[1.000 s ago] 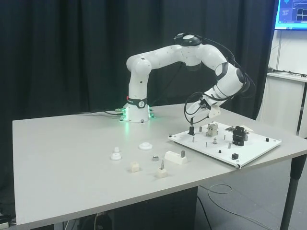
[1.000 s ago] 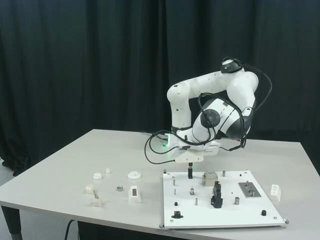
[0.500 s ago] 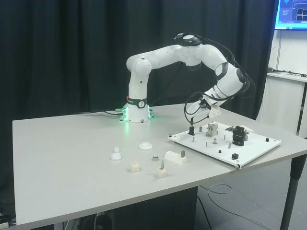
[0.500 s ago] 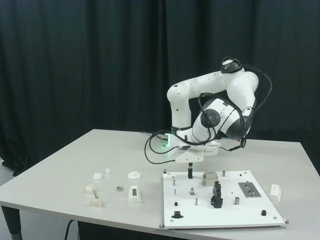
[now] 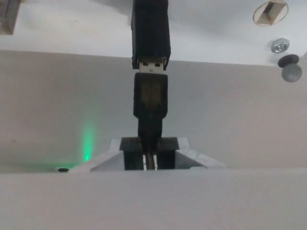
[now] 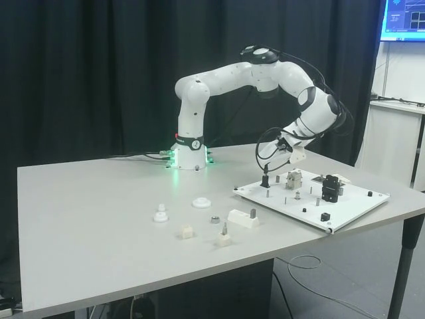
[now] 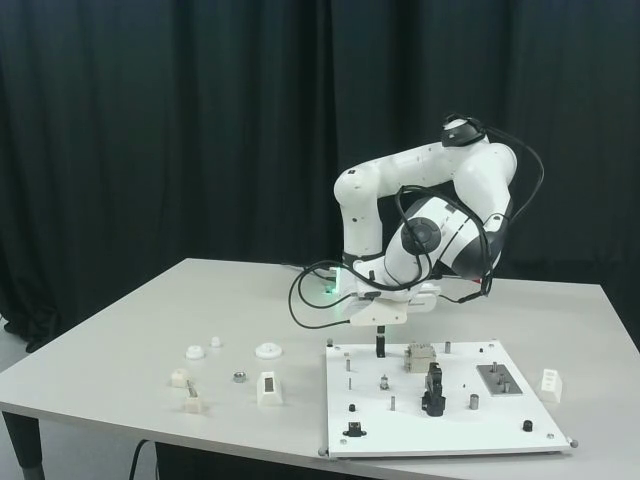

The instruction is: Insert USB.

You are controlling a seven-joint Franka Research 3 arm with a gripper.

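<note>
Gripping one black USB plug (image 5: 150,98), the tool (image 5: 150,158) holds it against one black socket (image 5: 151,33) on the white board (image 7: 440,415).

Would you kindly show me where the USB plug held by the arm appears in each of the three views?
Wrist view: the USB plug hangs centre, metal tip just short of the black socket.
First room view: USB plug below the gripper, above the white board.
Second room view: USB plug, at the board's far edge.
Shared landmark: the white board.
</note>
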